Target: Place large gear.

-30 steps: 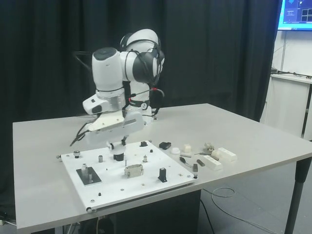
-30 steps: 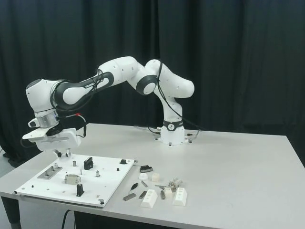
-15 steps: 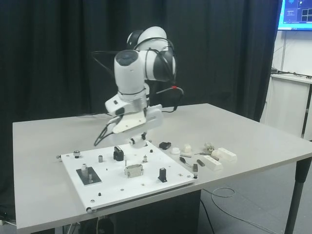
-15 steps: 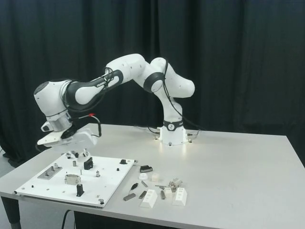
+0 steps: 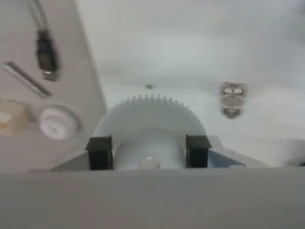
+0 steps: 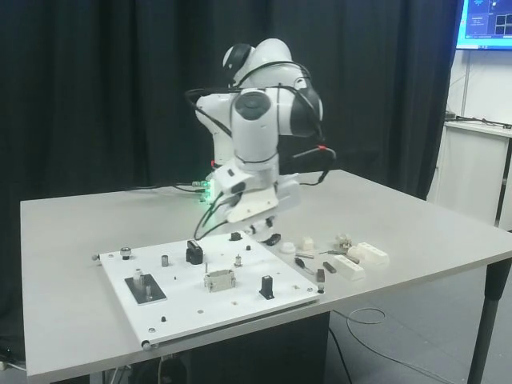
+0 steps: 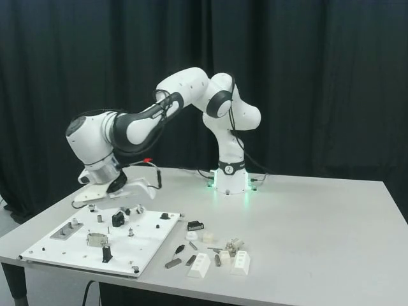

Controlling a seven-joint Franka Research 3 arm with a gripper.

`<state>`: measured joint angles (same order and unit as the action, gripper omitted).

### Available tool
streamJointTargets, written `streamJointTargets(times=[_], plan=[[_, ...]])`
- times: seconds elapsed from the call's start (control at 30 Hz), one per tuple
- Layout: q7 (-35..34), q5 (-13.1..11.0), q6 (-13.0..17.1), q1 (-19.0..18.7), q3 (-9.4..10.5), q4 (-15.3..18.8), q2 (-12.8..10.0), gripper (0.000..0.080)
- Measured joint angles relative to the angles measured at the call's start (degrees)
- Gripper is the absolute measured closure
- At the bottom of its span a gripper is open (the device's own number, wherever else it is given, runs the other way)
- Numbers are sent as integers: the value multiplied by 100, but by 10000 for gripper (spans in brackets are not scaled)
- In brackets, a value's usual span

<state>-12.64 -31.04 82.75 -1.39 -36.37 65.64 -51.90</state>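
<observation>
- large gear (image 5: 150,125): white, toothed, held between the two black fingertips (image 5: 99,152); jaws closed on its hub, only partly apart, gear face roughly level
- gripper (image 6: 270,236) hangs above the right far edge of the white board (image 6: 180,302), gear off the surface, not seated on anything
- wrist view shows the board edge below the gear, grey table (image 6: 72,240) beside it with a small white wheel (image 5: 58,122), a metal pin (image 5: 26,79) and a black plug (image 5: 46,55) lying close
- judged step: carrying gear to its shaft on the board; which peg is the target, can't tell
- to do it well: keep gear flat, centre the bore over the peg before going down, descend straight and slow, release only once fully seated
- risk: tilted bore jams on the peg; teeth may clash with a neighbouring part
</observation>
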Motion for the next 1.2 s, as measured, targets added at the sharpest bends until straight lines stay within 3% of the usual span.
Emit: streamJointTargets(times=[0.23,0.57,0.77,1.2], plan=[[-332,3,82,-406,48,320,152,473],[-841,197,466,-925,330,887,446,473],[-1199,483,788,-1098,714,1290,720,473],[-2019,1121,1726,-1207,1776,2408,1492,473]])
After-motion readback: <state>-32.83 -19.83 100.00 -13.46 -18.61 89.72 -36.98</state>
